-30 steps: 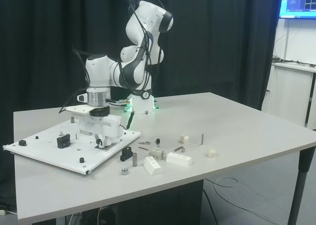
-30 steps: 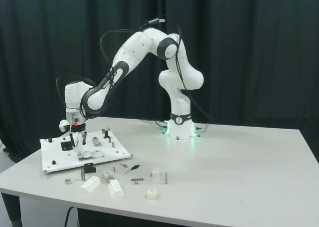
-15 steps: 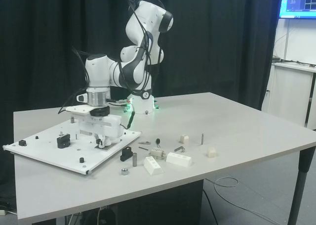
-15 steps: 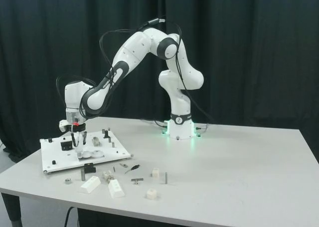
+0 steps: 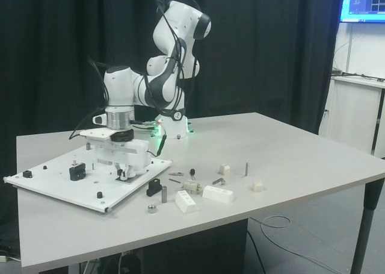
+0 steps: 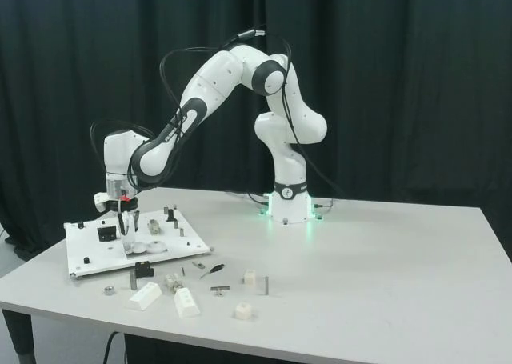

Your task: Remove small gear.

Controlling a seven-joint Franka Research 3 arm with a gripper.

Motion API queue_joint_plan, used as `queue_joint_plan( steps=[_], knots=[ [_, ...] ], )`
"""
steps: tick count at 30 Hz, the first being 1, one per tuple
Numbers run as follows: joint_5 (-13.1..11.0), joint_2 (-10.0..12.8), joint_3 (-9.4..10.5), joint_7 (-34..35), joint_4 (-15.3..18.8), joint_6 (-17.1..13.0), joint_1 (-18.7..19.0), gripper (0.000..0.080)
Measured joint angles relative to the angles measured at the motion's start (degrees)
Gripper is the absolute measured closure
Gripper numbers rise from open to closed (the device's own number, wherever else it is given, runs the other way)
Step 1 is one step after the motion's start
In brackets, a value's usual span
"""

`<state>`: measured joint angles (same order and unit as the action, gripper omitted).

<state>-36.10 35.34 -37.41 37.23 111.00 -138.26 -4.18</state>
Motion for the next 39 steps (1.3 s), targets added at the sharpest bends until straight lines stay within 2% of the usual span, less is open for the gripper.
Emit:
queue_joint_plan(
  steps=[3,7,13,20,28,39],
  knots=[
    [0.0,0.0,-0.01,2.8,0.0,0.0,0.0,0.0665],
    [0.1,0.0,-0.01,3.0,0.0,0.0,0.0,0.0665],
    [0.2,0.0,-0.01,-3.9,0.0,0.0,0.1,0.0665],
    [0.2,0.0,-0.01,-7.3,0.0,0.0,0.1,0.0665],
    [0.0,0.0,-0.02,-1.7,0.1,-0.1,0.1,0.0665],
    [0.7,0.0,-0.02,-4.4,0.1,-0.4,0.3,0.0665]
  ],
)
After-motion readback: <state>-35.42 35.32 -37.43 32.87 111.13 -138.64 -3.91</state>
